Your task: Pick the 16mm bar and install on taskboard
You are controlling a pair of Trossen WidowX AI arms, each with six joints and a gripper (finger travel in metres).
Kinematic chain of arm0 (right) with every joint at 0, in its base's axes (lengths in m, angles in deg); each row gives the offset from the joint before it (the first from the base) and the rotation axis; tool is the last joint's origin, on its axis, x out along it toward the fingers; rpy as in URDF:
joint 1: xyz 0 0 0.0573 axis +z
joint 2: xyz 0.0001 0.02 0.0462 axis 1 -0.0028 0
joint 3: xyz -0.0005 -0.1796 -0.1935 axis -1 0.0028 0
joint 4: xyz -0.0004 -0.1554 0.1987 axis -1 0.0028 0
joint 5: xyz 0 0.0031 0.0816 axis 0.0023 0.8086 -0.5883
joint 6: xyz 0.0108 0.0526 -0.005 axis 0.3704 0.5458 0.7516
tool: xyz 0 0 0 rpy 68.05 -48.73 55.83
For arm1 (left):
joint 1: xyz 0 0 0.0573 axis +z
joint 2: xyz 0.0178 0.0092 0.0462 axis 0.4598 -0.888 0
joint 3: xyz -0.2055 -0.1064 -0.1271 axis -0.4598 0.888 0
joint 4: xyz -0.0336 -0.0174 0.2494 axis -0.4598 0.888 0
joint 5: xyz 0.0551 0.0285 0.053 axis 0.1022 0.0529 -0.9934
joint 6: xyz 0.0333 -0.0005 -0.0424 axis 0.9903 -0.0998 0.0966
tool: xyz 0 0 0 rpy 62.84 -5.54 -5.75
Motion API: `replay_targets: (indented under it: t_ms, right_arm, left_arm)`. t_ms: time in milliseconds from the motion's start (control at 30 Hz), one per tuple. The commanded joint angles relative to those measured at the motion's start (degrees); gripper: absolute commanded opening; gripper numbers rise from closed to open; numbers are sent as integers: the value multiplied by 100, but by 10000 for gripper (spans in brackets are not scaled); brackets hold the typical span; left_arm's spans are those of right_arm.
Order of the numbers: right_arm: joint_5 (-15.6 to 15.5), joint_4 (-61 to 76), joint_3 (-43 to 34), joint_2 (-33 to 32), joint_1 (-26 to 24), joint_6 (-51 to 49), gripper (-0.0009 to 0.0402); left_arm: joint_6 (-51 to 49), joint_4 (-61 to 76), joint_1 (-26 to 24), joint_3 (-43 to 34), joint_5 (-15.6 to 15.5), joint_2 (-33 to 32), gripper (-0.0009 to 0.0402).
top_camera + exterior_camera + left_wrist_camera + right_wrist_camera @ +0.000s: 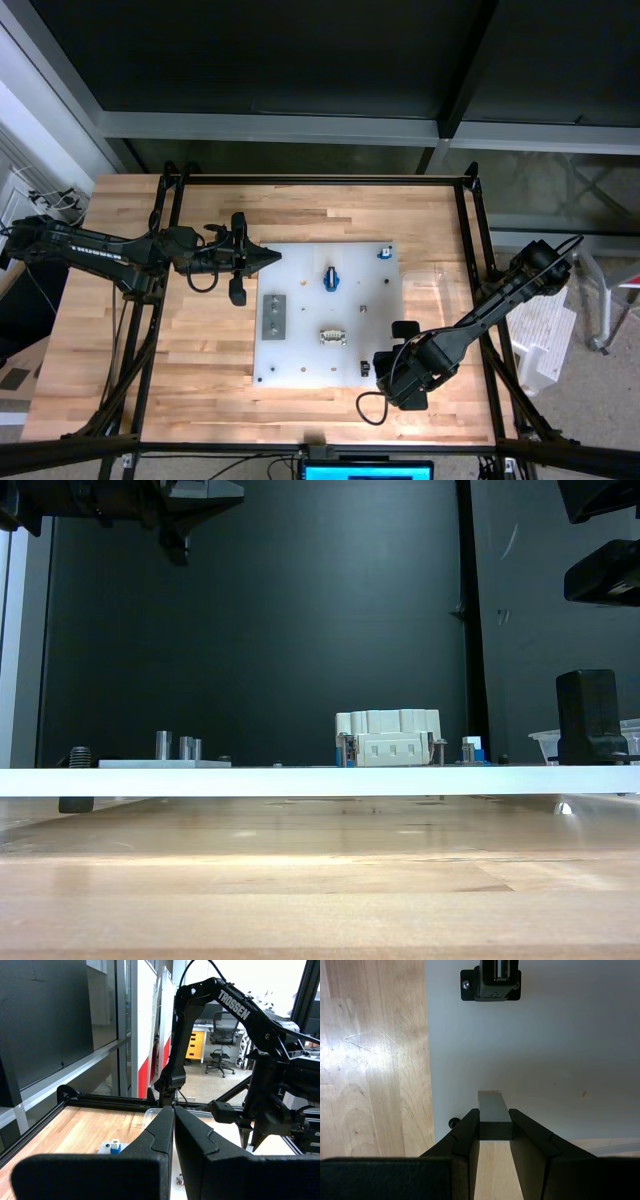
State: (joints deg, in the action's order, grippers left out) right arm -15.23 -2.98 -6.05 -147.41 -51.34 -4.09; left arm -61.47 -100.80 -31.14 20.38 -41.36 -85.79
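Pale wooden planks are making up the table [120,330], with a black frame running round its edges and a white task board [300,370] lying in the middle. At the left, the left gripper [270,258] is hovering over the board's far-left corner, its jaws pressed together with nothing between them and its tips pointing to the right. At the right, the right gripper [495,1119] is hanging above the board's near-right corner. It is pinching the 16mm bar [494,1105], a short grey block showing a lighter end face between the two dark fingers [470,1130]. The bar is being held in the air, clear of the board and touching nothing but those fingers. Just beyond it, a black fixture [492,982] is sitting on the white surface close to the board's right edge. On the board's left part a grey plate [273,316] is carrying small upright pegs. A beige connector [333,337] is standing near the middle, a blue part [332,278] is sitting farther back, and a small blue-and-white piece [384,253] is resting at the far-right corner.
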Motion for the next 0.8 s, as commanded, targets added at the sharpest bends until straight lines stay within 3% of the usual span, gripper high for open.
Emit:
replay_targets:
  t_ms: [33,800]
  right_arm:
    - [2,-7,0,0,2,4,23]
    - [2,-52,4,-48,0,0,23]
  left_arm:
    - [0,-2,2,-2,0,0,1]
    - [0,-2,0,-2,0,0,1]
